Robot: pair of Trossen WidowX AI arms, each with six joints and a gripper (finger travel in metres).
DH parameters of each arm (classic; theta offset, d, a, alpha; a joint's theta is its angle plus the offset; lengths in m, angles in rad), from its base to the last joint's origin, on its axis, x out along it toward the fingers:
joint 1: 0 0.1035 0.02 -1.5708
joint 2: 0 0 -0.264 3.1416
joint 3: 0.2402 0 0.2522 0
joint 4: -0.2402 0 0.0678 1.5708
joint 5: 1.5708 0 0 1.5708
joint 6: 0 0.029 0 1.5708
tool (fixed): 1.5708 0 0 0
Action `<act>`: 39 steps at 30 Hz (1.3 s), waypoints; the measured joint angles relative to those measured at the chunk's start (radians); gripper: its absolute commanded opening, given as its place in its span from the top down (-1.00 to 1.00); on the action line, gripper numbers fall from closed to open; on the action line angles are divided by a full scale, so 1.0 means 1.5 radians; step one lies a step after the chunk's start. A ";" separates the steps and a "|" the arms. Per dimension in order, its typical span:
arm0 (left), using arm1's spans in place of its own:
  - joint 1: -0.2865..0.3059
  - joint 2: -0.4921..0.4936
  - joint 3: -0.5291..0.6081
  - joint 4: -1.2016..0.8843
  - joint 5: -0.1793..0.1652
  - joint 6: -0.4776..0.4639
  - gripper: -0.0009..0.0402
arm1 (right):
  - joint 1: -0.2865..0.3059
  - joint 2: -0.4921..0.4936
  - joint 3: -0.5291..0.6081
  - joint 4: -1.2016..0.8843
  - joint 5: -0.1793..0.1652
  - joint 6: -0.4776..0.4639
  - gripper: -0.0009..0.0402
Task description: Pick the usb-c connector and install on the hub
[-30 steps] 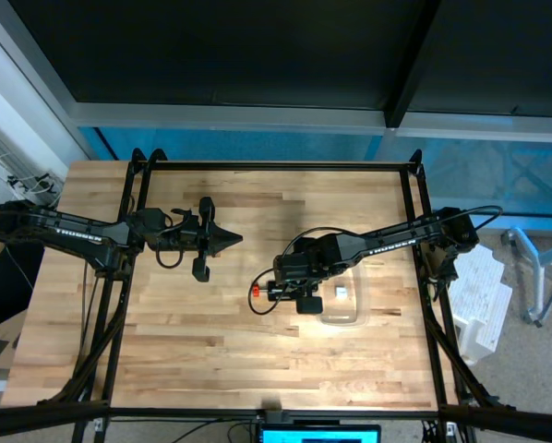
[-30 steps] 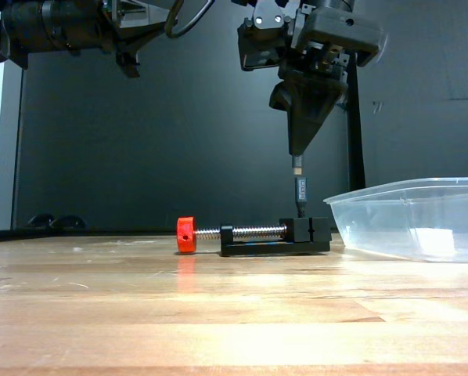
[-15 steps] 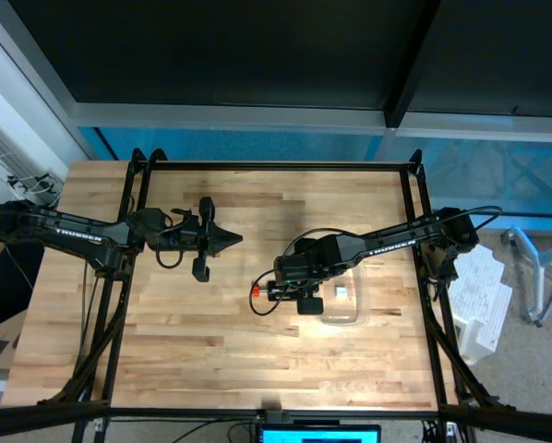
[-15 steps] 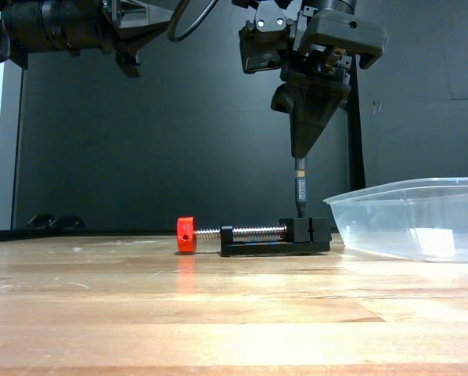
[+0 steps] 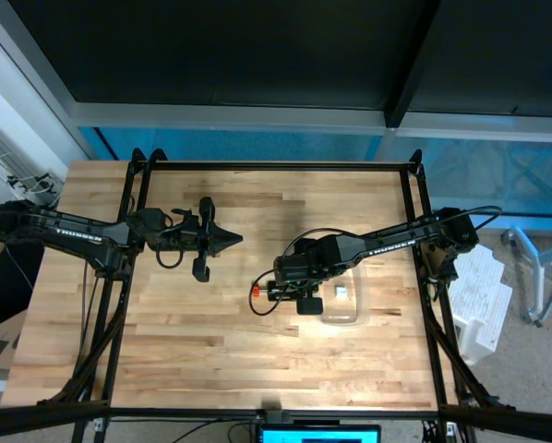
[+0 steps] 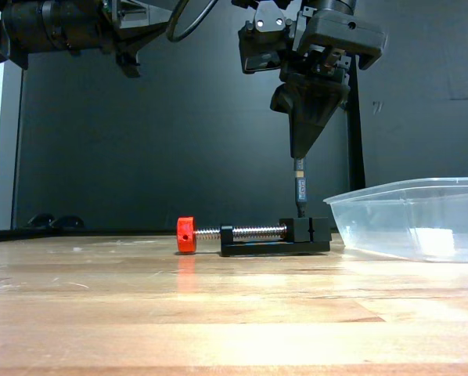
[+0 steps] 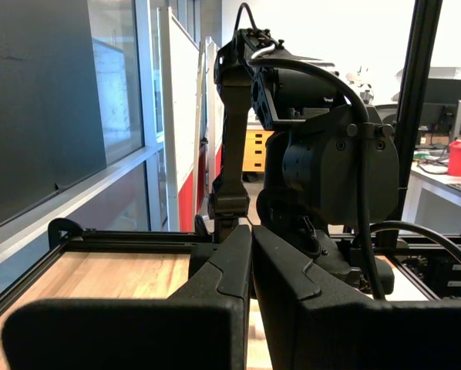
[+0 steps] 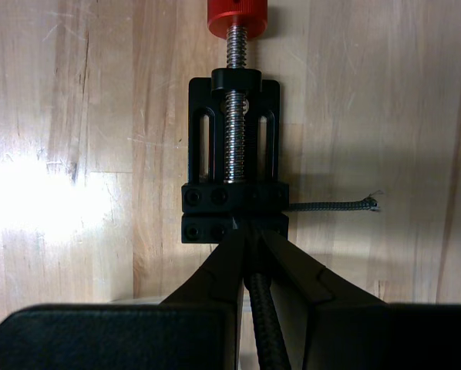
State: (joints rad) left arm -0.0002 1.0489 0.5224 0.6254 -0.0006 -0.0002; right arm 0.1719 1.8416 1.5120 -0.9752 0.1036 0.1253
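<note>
High view: the right gripper points down over the hub. The left gripper hangs well apart from both.

Low view: the usb-c connector stands upright directly beneath the right gripper's tip, with its foot at the hub's block.

Left wrist view: the left gripper's jaws are pressed together on nothing.

Right wrist view: the right gripper's jaws clench the connector's dark upper end, and the hub lies just beyond their tips. The right arm is the nearer one, and seating likely needs a straight push down the connector's vertical long axis.
</note>
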 measured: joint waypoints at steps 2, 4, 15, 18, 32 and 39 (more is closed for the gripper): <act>0.000 0.000 0.000 0.000 0.000 0.000 0.96 | 0.000 0.000 -0.003 0.003 0.000 0.000 0.96; 0.000 0.000 0.000 0.000 0.000 0.000 0.96 | 0.000 0.000 -0.005 0.005 0.000 0.000 0.96; 0.000 0.000 0.000 0.000 0.000 0.000 0.96 | 0.000 -0.002 -0.009 0.001 0.000 0.003 0.96; 0.000 0.000 0.000 0.000 0.000 0.000 0.96 | 0.000 -0.002 -0.009 -0.003 0.000 0.005 0.96; 0.000 0.000 0.000 0.000 0.000 0.000 0.96 | 0.000 -0.003 -0.011 -0.002 0.000 0.004 0.96; 0.000 0.000 0.000 0.000 0.000 0.000 0.96 | 0.000 -0.003 -0.012 0.003 -0.001 0.002 0.96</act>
State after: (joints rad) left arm -0.0002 1.0485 0.5228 0.6254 -0.0002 -0.0002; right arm 0.1719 1.8374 1.4940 -0.9703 0.1028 0.1287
